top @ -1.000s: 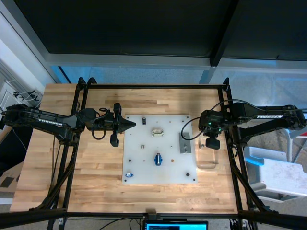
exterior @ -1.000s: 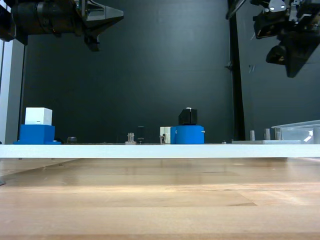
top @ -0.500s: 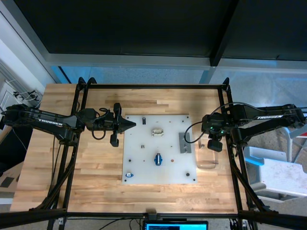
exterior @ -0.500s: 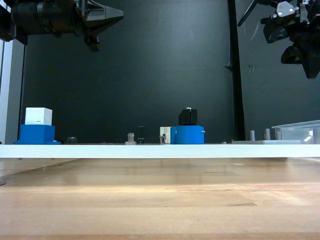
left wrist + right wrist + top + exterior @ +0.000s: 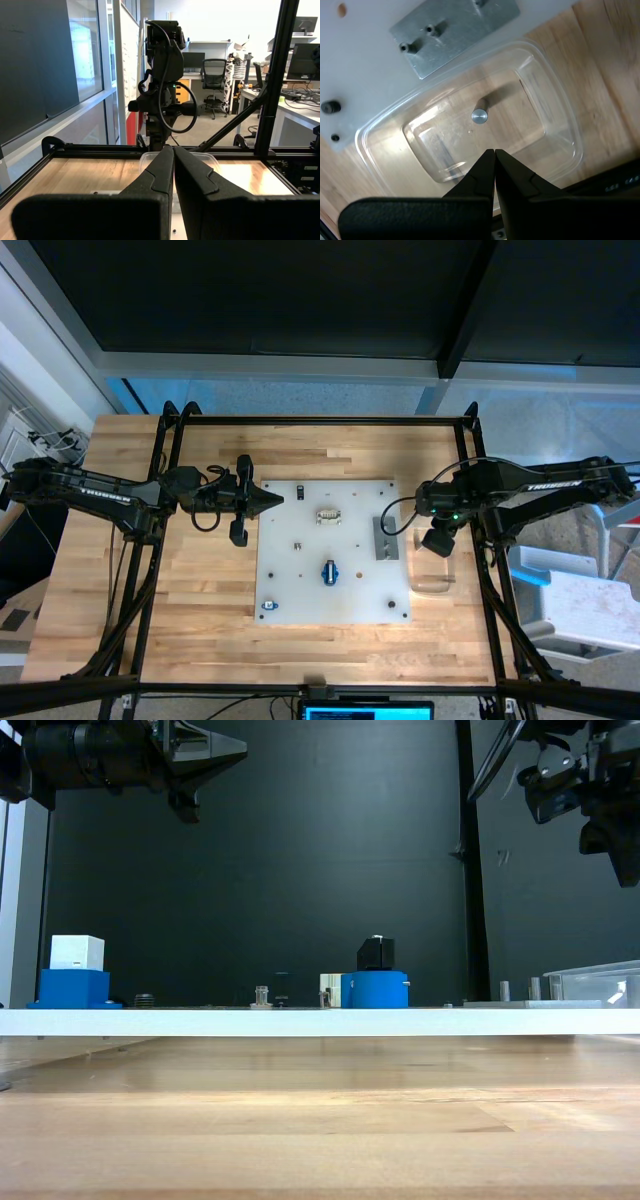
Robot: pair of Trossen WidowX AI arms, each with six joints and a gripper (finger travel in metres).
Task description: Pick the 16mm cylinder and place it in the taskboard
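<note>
The 16mm cylinder stands on end inside a clear plastic tray; from above it shows as a small round face of bright, brushed metal throwing a soft shadow. The tray is thin and glossy with rounded corners, and it sits on the wood just beside the right edge of the taskboard, which is a flat, matte white square plate with dark screws at its corners and small holes. On the plate are a dull grey metal block with short pins, a round blue fitting topped by a black cap, and a blue block carrying a white cube.

The right gripper hangs in the air above the tray, pointing down at the cylinder, with its black, finely textured fingers pressed together and holding nothing. The left gripper is held level and high over the left edge of the board, aimed across the table – its jaws are likewise closed and empty.

White lettering on each black arm reads TROSSEN.

The table is pale butcher-block wood in narrow strips, ringed by a black tube frame. A dark panel stands behind it; the left wrist view looks through to an office with glass partitions, desks, monitors and a chair
</note>
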